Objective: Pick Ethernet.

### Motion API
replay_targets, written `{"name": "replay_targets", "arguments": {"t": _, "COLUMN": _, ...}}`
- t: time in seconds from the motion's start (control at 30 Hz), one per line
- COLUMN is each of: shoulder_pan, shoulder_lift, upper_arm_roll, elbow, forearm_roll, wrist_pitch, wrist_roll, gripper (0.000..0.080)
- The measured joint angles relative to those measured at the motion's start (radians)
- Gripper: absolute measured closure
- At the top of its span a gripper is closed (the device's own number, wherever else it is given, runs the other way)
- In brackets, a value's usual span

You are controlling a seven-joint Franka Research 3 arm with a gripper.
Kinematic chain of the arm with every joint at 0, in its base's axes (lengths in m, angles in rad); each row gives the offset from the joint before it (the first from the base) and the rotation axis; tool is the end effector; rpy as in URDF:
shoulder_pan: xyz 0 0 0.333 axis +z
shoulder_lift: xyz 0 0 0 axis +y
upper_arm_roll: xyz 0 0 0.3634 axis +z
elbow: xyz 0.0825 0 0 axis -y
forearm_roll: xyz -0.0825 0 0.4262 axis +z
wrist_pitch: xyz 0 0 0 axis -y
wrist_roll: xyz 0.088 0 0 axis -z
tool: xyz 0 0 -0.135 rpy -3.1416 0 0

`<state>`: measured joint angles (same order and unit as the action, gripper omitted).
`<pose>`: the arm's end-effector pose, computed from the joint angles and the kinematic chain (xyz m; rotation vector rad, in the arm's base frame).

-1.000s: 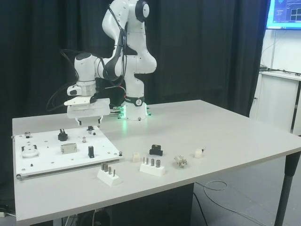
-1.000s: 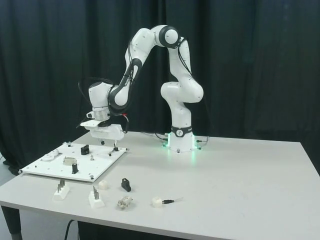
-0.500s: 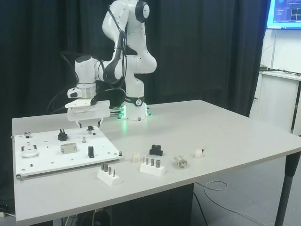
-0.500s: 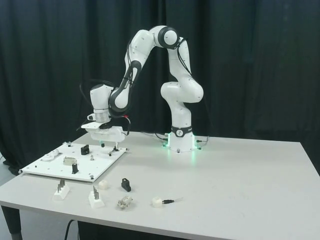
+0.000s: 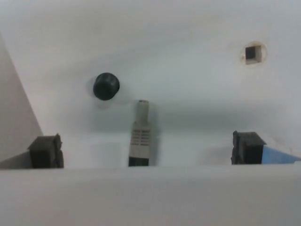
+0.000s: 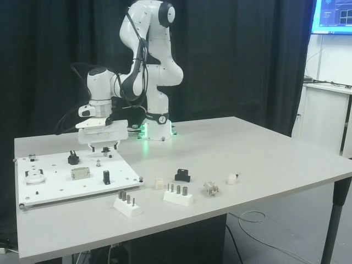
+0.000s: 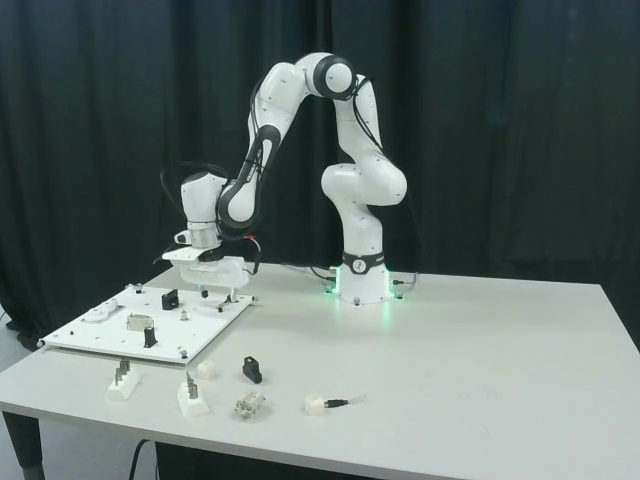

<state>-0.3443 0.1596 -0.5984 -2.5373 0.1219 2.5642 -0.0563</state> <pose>0.2688 -0.3861 0.1973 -2.7404 1.4806 0.1585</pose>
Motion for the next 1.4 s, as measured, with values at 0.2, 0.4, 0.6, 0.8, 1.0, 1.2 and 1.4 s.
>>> {"name": "replay_targets", "arguments": {"t": 0.2, "shoulder_pan": 0.002, "shoulder_lift": 0.01, "upper_arm_roll": 0.0, "elbow": -0.001, "forearm_roll": 0.002, "wrist_pitch": 0.012, "wrist_roll": -0.007, "gripper": 0.0003}}
{"name": "replay_targets", "arguments": {"t": 0.4, "shoulder_pan": 0.004, "shoulder_lift": 0.019, "upper_arm_roll": 0.0, "elbow": -0.003, "forearm_roll": 0.006, "wrist_pitch": 0.023, "wrist_roll": -0.011, "gripper": 0.0003}}
{"name": "replay_targets", "arguments": {"t": 0.6, "shoulder_pan": 0.006, "shoulder_lift": 0.029, "upper_arm_roll": 0.0, "elbow": -0.006, "forearm_roll": 0.016, "wrist_pitch": 0.034, "wrist_roll": -0.011, "gripper": 0.0003}}
{"name": "replay_targets", "arguments": {"t": 0.8, "shoulder_pan": 0.011, "shoulder_lift": 0.043, "upper_arm_roll": 0.0, "elbow": -0.008, "forearm_roll": 0.026, "wrist_pitch": 0.045, "wrist_roll": -0.018, "gripper": 0.0003}}
{"name": "replay_targets", "arguments": {"t": 1.0, "shoulder_pan": 0.013, "shoulder_lift": 0.056, "upper_arm_roll": 0.0, "elbow": -0.013, "forearm_roll": 0.03, "wrist_pitch": 0.059, "wrist_roll": -0.029, "gripper": 0.0003}}
{"name": "replay_targets", "arguments": {"t": 1.2, "shoulder_pan": 0.014, "shoulder_lift": 0.063, "upper_arm_roll": 0.0, "elbow": -0.014, "forearm_roll": 0.033, "wrist_pitch": 0.067, "wrist_roll": -0.039, "gripper": 0.0003}}
{"name": "replay_targets", "arguments": {"t": 1.4, "shoulder_pan": 0.014, "shoulder_lift": 0.06, "upper_arm_roll": -0.001, "elbow": -0.015, "forearm_roll": 0.033, "wrist_pitch": 0.065, "wrist_roll": -0.043, "gripper": 0.0003}}
